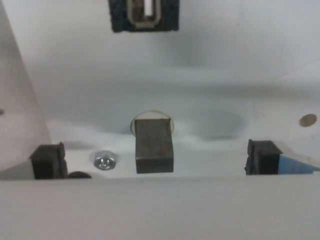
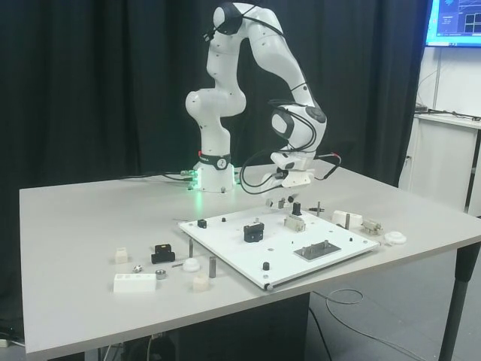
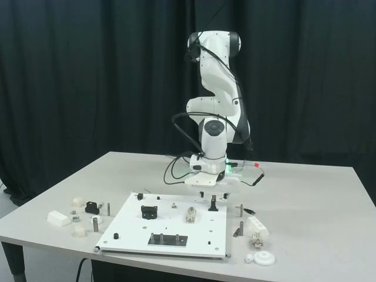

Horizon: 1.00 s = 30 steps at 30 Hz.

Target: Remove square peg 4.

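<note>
A dark square peg (image 1: 154, 145) stands upright in its seat on the white board (image 1: 210, 90). My gripper (image 1: 155, 159) is open, with one black fingertip (image 1: 47, 161) on each side of the peg and neither touching it. In the first room view the gripper (image 2: 281, 200) hangs low over the far edge of the board (image 2: 225, 248), just above the peg (image 2: 294, 207). The second room view shows the gripper (image 3: 213, 194) straddling the top of the peg (image 3: 212, 203) near the board's (image 3: 129, 229) far side.
A small metal nut (image 1: 104, 161) lies on the board next to the peg, and a black socket part (image 1: 144, 15) sits farther off. Other fixtures (image 2: 253, 232) stand on the board. Loose white and black parts (image 2: 135, 281) lie on the grey table beside it.
</note>
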Each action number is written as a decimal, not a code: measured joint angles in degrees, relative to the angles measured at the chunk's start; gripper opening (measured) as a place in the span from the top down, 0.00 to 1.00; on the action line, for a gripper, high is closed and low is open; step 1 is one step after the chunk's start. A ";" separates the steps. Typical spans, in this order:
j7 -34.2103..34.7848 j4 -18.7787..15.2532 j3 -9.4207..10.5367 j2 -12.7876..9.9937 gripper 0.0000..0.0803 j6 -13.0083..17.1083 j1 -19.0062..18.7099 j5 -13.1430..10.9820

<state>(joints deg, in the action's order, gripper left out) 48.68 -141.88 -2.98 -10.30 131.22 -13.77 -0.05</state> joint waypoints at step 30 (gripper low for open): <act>0.97 -0.01 -0.18 0.82 0.51 -0.89 0.03 -0.12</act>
<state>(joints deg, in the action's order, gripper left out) 49.65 -141.89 -3.16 -9.48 130.34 -13.73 -0.17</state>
